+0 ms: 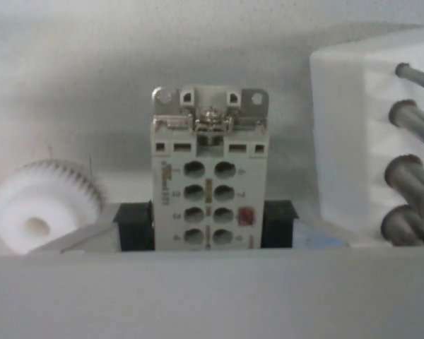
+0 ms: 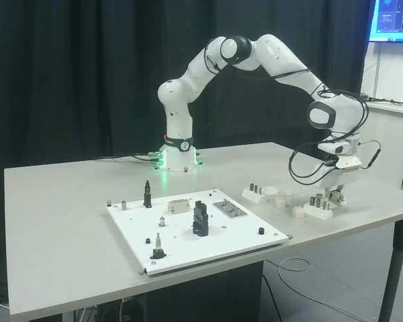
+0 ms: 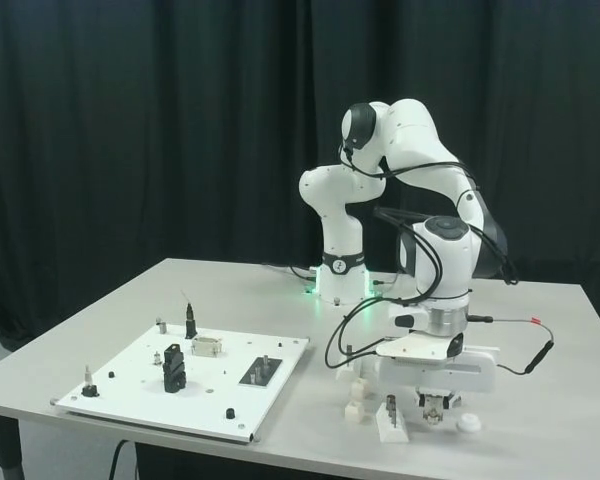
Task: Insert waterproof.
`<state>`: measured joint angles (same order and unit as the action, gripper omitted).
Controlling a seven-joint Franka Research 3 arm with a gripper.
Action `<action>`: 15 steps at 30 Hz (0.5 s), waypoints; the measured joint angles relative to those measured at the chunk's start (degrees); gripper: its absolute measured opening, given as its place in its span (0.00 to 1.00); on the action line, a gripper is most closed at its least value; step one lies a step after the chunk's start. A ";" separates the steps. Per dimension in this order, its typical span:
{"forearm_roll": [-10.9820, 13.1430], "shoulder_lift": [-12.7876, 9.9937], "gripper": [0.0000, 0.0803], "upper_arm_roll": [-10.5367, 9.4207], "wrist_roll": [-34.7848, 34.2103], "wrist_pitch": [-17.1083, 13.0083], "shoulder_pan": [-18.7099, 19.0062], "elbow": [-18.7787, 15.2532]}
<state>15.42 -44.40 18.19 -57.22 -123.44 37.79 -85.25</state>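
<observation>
Connector block (image 1: 208,173) between gear (image 1: 46,205) and peg holder (image 1: 371,141), seemingly in claw (image 1: 206,226).

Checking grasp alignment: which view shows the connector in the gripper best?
Wrist view: the connector fills the centre, hole face and top clamp clear, black fingers on both sides. In both room views it is a speck under the gripper, mostly hidden by the hand.

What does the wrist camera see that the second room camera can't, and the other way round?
Only the wrist view shows the connector held between the fingers, with its numbered holes, and the teeth of the white gear. Only the second room view shows the whole arm and the white board. Both show the grey table.
</observation>
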 joint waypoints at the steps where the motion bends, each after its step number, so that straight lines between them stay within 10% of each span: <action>1: -0.01 0.00 0.40 0.04 0.00 0.28 0.00 0.17; 15: -0.29 0.00 0.40 0.19 0.00 1.26 0.00 0.80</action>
<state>15.13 -44.40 18.38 -57.22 -122.18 37.79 -84.45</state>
